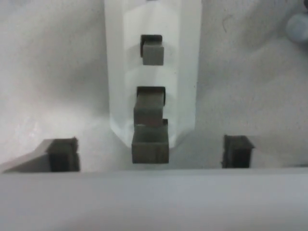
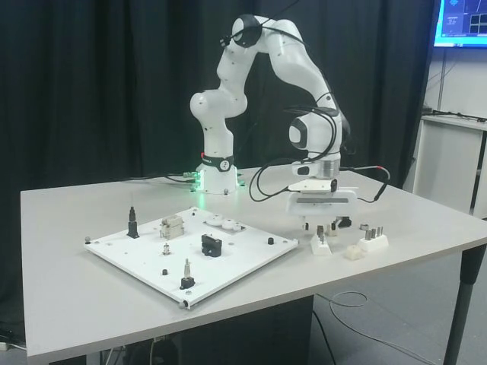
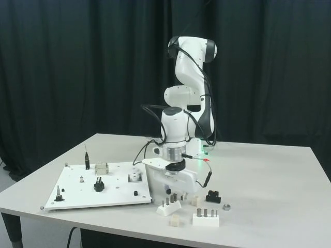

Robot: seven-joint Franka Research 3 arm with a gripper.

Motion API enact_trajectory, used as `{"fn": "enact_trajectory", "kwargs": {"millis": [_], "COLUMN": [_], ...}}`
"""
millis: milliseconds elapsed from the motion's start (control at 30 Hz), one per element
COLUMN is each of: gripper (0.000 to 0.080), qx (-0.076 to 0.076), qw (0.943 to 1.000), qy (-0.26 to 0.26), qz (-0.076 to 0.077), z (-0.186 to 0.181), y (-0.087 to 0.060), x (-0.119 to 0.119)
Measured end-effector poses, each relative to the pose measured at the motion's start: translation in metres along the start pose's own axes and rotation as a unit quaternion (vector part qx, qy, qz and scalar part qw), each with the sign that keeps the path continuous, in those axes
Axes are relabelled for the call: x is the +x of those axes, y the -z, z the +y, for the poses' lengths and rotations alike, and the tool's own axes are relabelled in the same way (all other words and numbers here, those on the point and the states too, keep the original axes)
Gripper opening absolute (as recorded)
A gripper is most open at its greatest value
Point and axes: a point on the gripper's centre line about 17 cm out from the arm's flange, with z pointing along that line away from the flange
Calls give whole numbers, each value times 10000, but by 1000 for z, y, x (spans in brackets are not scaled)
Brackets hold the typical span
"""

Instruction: Pick square peg 4.

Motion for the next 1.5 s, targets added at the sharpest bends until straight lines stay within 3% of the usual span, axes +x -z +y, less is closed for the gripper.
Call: {"fn": "enact_trajectory", "kwargs": {"millis": [267,300,467,500,633,667,1100,1500], "gripper": [704,384,384,214,214,153,153,153], "qx": [59,65,92,98,105,105,132,177], "qw": [9999,9999,9998,9998,9998,9998,9998,9992], "qy": [-102,-111,-163,-172,-175,-174,-161,-327], "qz": [-6,-8,-21,-19,-14,-13,5,-149], "z": [-2,-2,-3,-4,-5,-5,-10,-12], "y": [0,0,-1,-1,-1,-1,4,30], "x": [0,0,0,0,1,1,5,7]}}
